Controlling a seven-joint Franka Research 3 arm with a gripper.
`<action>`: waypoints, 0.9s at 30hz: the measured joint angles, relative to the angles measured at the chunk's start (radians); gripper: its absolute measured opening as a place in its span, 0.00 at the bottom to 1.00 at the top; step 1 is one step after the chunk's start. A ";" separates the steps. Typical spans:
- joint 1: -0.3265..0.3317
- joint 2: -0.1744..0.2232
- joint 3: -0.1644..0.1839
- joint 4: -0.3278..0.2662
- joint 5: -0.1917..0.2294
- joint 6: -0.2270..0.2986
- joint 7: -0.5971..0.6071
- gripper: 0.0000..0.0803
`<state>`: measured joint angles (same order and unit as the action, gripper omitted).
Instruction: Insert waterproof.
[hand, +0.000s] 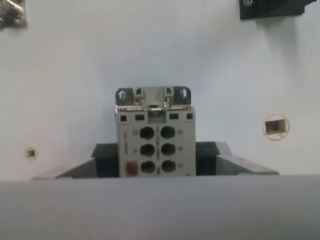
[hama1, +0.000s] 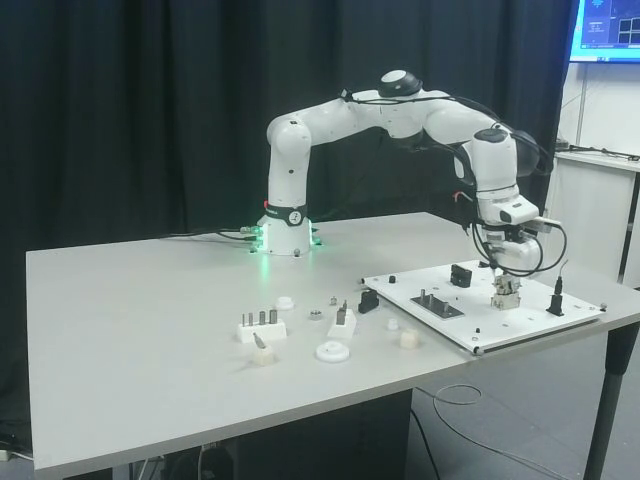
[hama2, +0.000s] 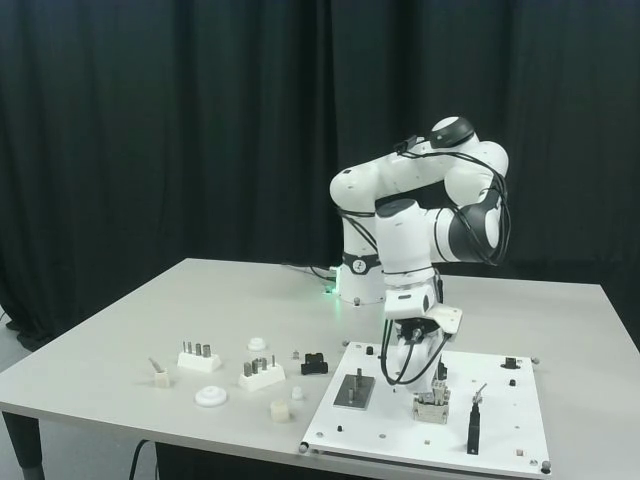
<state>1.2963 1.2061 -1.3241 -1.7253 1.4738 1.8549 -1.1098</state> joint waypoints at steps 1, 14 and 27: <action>0.003 0.000 0.000 -0.002 0.000 0.004 0.001 0.39; 0.041 0.000 -0.004 -0.035 0.002 0.059 0.043 0.39; 0.074 0.000 -0.004 -0.064 0.016 0.105 0.046 0.39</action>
<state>1.3702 1.2059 -1.3282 -1.7892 1.4902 1.9598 -1.0639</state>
